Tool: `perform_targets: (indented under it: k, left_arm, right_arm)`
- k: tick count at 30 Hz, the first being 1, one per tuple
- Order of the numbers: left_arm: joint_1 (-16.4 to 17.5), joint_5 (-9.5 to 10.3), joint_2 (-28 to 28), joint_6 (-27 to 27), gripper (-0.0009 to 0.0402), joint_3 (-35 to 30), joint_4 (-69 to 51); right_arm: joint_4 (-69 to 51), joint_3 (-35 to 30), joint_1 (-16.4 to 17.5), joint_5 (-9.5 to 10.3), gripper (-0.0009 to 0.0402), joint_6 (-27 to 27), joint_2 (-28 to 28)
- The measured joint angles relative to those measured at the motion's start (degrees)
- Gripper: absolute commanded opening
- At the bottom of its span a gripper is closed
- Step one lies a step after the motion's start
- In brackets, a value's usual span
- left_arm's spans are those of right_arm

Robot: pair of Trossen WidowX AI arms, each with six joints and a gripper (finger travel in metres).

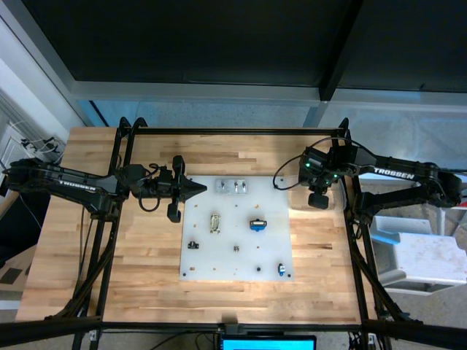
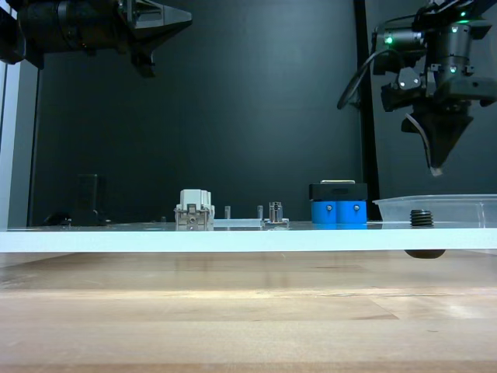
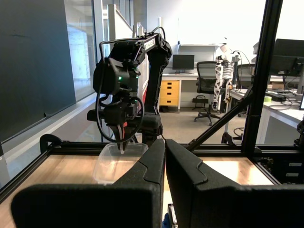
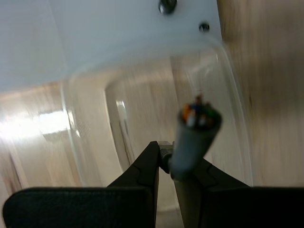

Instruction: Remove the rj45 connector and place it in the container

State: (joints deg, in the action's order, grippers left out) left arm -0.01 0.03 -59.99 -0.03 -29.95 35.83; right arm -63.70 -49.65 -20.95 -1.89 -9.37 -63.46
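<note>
My right gripper [image 4: 164,154] hangs above the container [image 4: 90,137], a clear tub on the wood just right of the white board. It is shut on the rj45 connector [image 4: 164,153], a small pale plug. A short grey cable stub [image 4: 192,140] with coloured wire ends sticks out from the plug. The high view shows the right gripper [image 1: 319,200] over the container [image 1: 298,191]. From table height the fingertips [image 2: 437,165] stand clear above the tub's rim [image 2: 435,200]. My left gripper [image 1: 201,188] is shut and empty, raised at the board's back left edge.
The white board [image 1: 219,255] carries a blue-and-black connector [image 1: 257,224], a grey connector [image 1: 215,222], a small blue socket [image 1: 282,270] and small fittings near its back edge [image 1: 235,187]. A black frame surrounds the wooden table.
</note>
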Motion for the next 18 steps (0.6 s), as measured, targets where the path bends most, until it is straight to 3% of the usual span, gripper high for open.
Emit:
perform_targets:
  k: [9, 13, 16, 18]
  left_arm:
    - [0.0, 0.0, 0.0, 0.02, 0.0, 0.0, 0.0]
    - [0.0, 0.02, 0.0, 0.02, 0.0, 0.02, 0.0]
    - [0.0, 0.02, 0.02, 0.02, 0.0, 0.02, 0.0]
    - [0.0, 0.0, 0.0, 0.02, 0.0, 0.0, 0.0]
  right_arm:
    - [-0.22, 1.03, -0.5, -0.39, 0.0, -0.46, 0.0]
    - [-1.92, 0.9, -0.46, -3.65, 0.0013, -0.42, -0.02]
    - [-4.28, 0.85, -0.46, -7.89, 0.0032, -0.44, -0.02]
    - [-5.03, 0.85, -0.48, -8.15, 0.0047, -0.42, 0.0]
